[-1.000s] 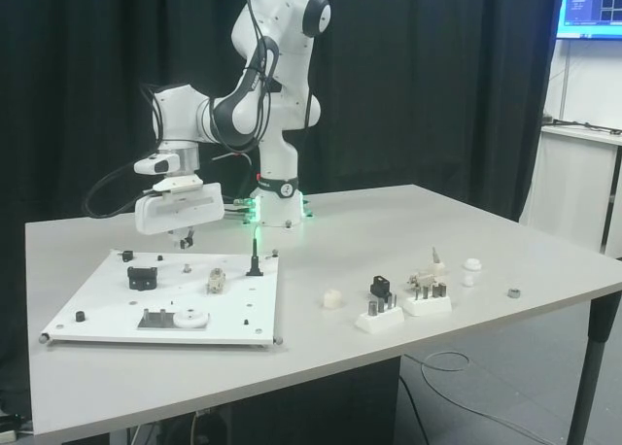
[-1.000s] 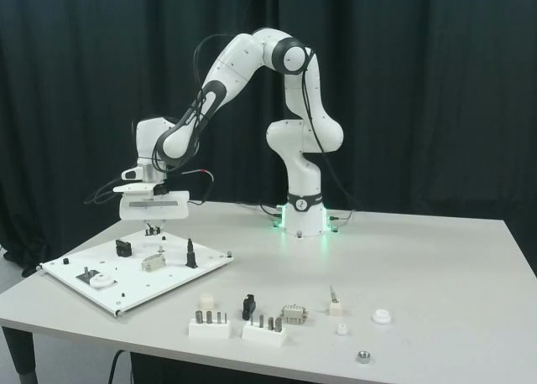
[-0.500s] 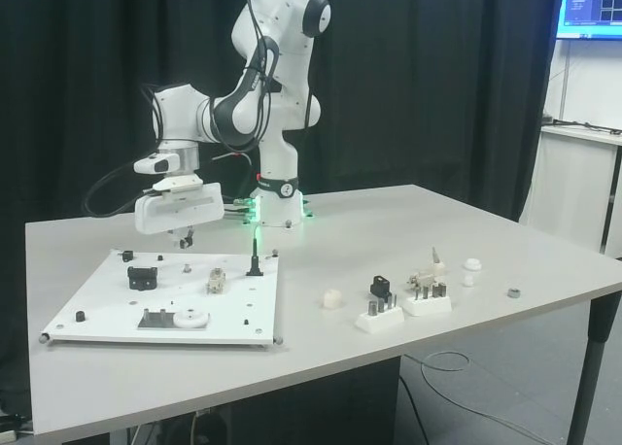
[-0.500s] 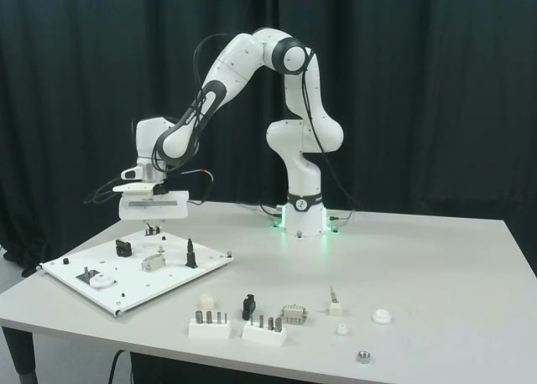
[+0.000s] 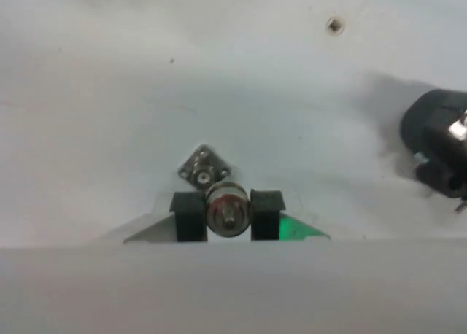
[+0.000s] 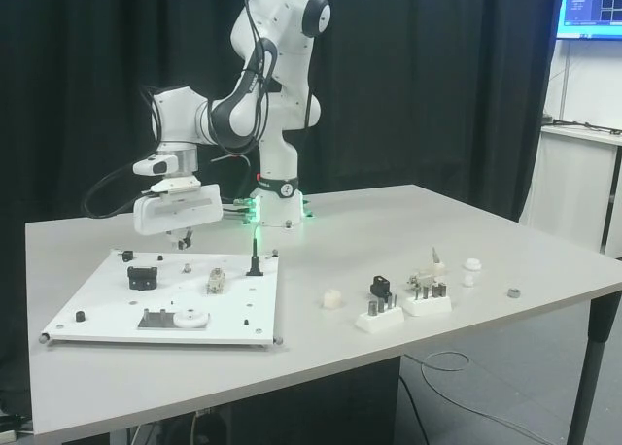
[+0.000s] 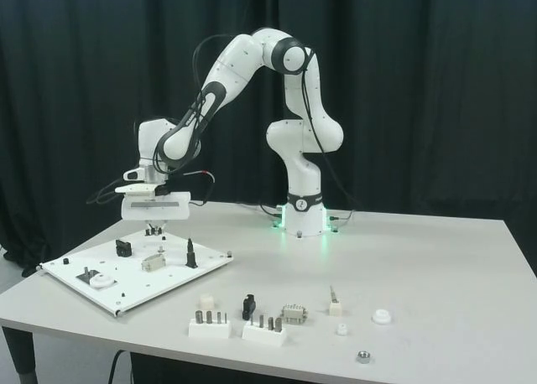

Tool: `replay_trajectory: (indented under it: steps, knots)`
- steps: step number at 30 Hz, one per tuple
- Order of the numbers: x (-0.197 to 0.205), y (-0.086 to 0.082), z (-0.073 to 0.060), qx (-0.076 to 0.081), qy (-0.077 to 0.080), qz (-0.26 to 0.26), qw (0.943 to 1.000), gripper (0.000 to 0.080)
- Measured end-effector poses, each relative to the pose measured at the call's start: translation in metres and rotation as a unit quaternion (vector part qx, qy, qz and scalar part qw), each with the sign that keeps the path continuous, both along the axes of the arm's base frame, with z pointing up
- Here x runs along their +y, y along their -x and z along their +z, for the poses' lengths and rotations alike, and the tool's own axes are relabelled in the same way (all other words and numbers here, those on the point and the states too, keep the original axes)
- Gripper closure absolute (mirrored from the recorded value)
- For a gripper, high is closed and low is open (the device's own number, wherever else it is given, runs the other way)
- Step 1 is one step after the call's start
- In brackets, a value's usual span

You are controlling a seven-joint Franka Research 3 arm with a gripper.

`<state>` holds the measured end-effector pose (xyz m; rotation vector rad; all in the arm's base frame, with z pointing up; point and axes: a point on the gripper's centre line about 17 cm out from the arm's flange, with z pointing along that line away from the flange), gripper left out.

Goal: Insert BNC.

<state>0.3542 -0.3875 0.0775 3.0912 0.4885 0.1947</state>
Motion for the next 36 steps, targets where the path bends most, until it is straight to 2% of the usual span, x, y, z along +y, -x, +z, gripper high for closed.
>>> replay_trajectory:
  steps: [4, 10, 16, 22, 36]
  knots:
    - [0.006, 0.004, -0.005, -0.006, -0.009, -0.008, 0.9999, 0.0678]
    - [0.013, 0.006, -0.01, -0.023, -0.016, -0.009, 0.9996, 0.0678]
    - [0.013, 0.007, -0.012, -0.039, -0.011, -0.007, 0.9991, 0.0679]
    - [0.012, 0.008, -0.013, -0.049, -0.007, -0.005, 0.9988, 0.0679]
    - [0.008, 0.005, -0.013, -0.051, 0.008, 0.003, 0.9987, 0.0679]
